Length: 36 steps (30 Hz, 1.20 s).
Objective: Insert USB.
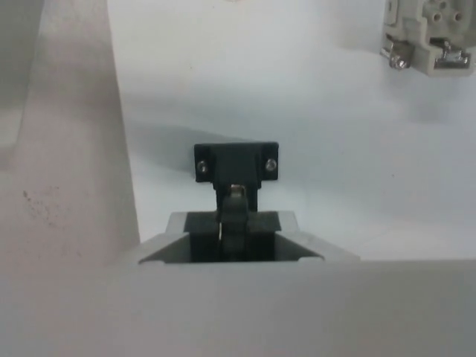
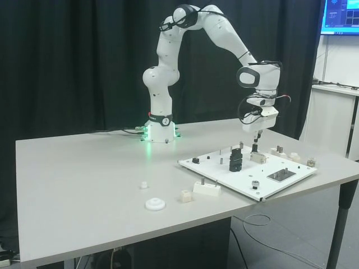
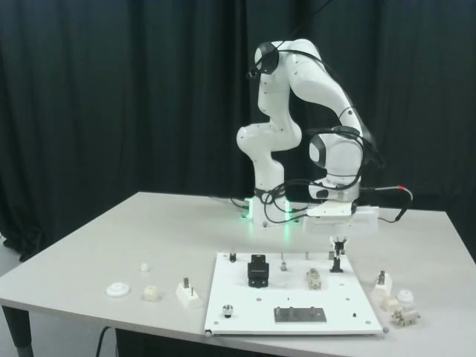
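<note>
In the wrist view my gripper (image 1: 234, 239) is shut on a small black USB plug (image 1: 235, 217) whose metal tip points at a black socket block (image 1: 236, 162) held by two screws on the white board (image 1: 335, 149). The tip sits just over the block's face; whether it touches cannot be told. In the first room view the gripper (image 2: 257, 135) hangs straight above the socket block (image 2: 254, 148) at the board's far side. From the second room view the gripper (image 3: 338, 243) stands just above that same block (image 3: 336, 265).
The white board (image 2: 247, 171) also carries a taller black block (image 2: 235, 159), a grey metal plate (image 3: 300, 314) and small pegs. A whitish connector (image 1: 428, 41) lies near the socket. Loose white parts (image 2: 155, 204) rest on the grey table (image 2: 84, 168) beside the board.
</note>
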Each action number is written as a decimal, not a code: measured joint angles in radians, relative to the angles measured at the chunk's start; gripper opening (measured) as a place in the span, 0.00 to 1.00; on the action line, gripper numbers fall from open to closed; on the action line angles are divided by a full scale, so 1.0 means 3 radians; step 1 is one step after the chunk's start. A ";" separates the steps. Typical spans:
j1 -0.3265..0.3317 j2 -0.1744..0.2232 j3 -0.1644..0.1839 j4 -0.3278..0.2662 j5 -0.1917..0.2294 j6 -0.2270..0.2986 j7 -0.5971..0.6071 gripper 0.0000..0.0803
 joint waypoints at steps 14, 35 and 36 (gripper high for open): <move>0.0015 -0.0027 0.0009 -0.0134 -0.0088 0.0195 -0.0061 0.09; 0.0015 -0.0041 0.0013 -0.0179 -0.0100 0.0265 -0.0118 0.09; 0.0015 -0.0041 0.0013 -0.0179 -0.0101 0.0266 -0.0125 0.09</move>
